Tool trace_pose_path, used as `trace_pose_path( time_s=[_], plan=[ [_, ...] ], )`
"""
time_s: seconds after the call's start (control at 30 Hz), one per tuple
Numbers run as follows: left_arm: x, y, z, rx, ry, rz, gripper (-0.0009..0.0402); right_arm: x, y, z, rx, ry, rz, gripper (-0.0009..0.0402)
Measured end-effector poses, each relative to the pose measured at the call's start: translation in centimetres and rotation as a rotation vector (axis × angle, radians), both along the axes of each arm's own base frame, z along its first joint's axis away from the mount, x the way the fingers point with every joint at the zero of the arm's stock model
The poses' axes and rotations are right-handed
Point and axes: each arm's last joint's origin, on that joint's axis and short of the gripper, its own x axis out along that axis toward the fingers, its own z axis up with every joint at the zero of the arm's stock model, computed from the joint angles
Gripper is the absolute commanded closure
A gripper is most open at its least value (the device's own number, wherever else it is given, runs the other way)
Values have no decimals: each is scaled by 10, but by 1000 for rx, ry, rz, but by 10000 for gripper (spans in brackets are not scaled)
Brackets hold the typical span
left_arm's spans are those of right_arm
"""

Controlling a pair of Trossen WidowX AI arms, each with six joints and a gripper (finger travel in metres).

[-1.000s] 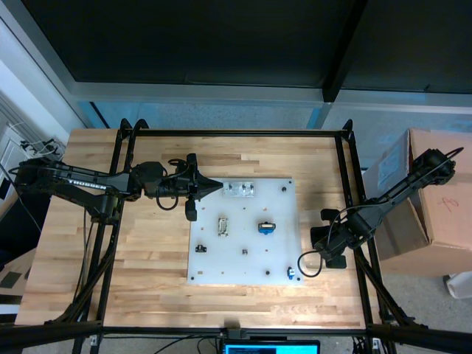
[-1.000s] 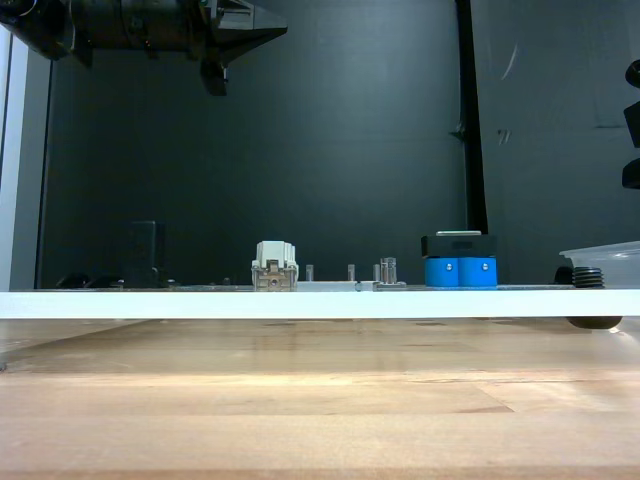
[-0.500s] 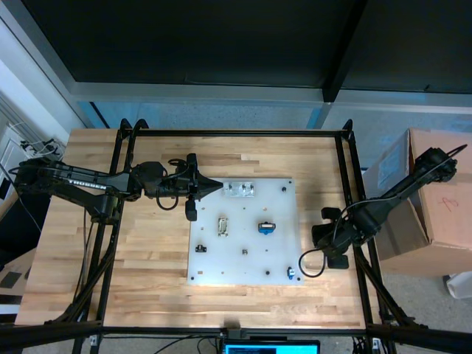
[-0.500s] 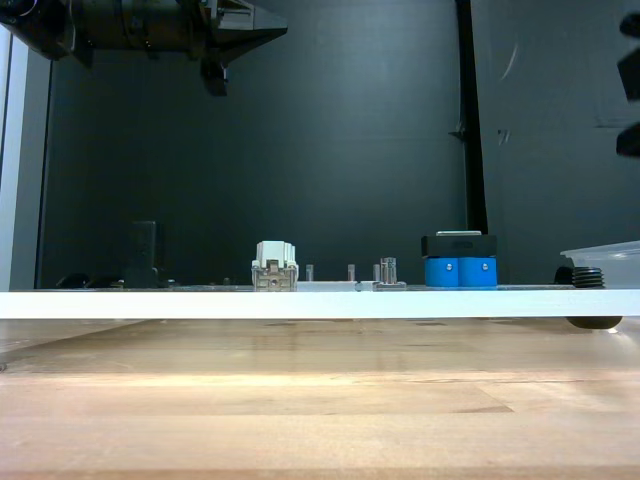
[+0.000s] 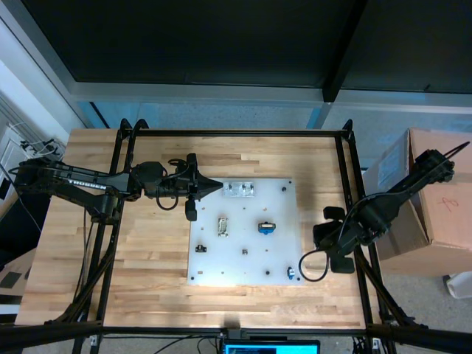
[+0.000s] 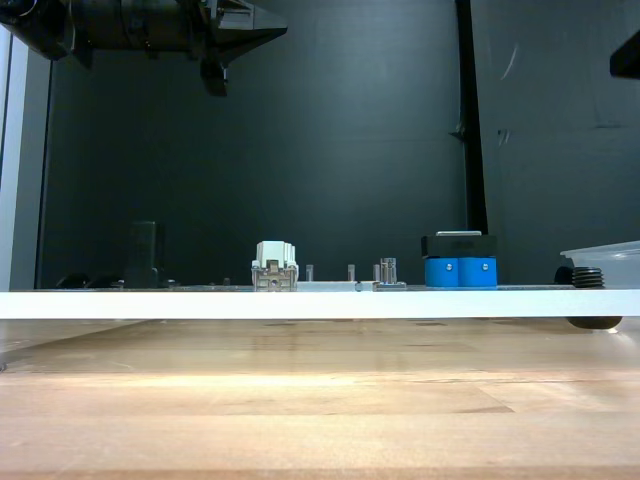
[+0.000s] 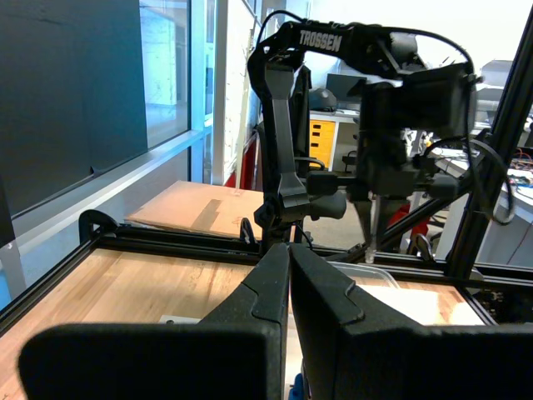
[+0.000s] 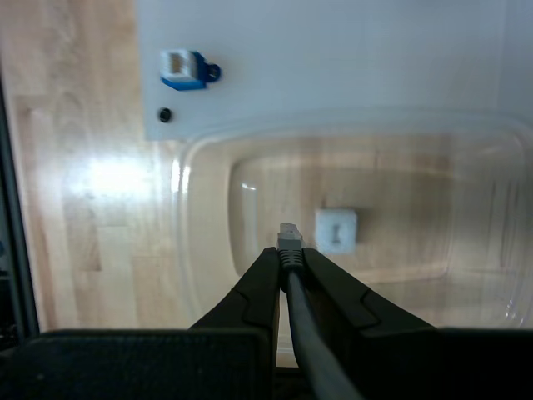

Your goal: Pick the RJ45 connector and install on the taskboard

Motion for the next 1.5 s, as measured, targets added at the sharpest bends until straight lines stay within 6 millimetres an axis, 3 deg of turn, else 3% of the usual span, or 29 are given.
trace_pose_path(
  time_s=[0.3, 0.77, 1.13, 1.5],
  plan=[
    [0, 0, 0, 0, 0, 0, 393, 34, 27, -2, -35, 25, 27, 393],
    [0, 0, 0, 0, 0, 0, 393, 83, 64, -35, -52, 39, 46, 393],
    [0, 0, 0, 0, 0, 0, 393, 98, 72, -56, -85, 40, 40, 393],
    [0, 0, 0, 0, -1, 0, 393, 101, 71, -63, -92, 44, 50, 393]
  ],
)
